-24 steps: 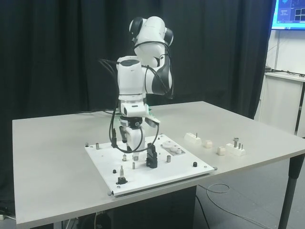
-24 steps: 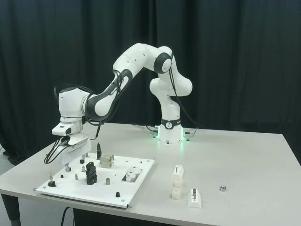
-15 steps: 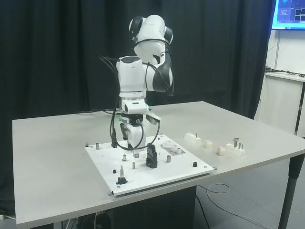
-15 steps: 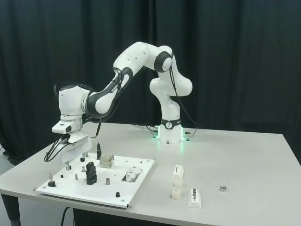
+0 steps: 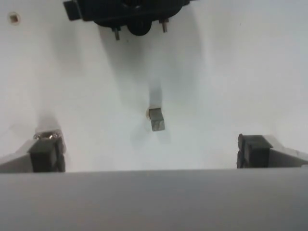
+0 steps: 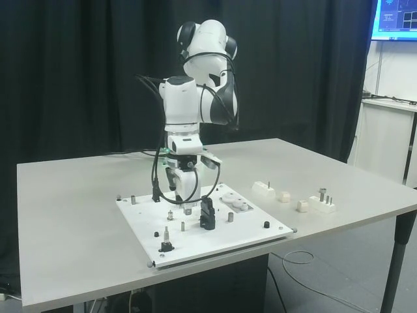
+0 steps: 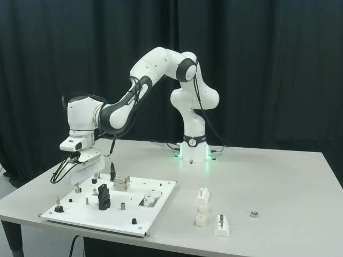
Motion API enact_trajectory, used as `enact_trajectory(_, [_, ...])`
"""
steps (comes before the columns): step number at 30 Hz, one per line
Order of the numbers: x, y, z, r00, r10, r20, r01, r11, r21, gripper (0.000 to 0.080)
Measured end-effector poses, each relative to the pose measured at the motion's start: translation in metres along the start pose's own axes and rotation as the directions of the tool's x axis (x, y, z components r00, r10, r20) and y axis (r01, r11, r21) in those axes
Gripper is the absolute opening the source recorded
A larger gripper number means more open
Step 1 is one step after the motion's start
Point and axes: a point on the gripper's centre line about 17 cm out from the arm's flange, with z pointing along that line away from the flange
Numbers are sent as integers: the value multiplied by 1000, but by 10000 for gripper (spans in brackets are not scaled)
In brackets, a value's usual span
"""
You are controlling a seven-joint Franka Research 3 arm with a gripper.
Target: Pick square peg 1.
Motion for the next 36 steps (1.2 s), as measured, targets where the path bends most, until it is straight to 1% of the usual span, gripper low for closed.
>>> enact_trajectory(21, [-5,4,-6,1000,11,10,-11,1000,-9,800])
enact_trajectory(36, [-6,5,-7,1000,5,17,-5,1000,-9,800])
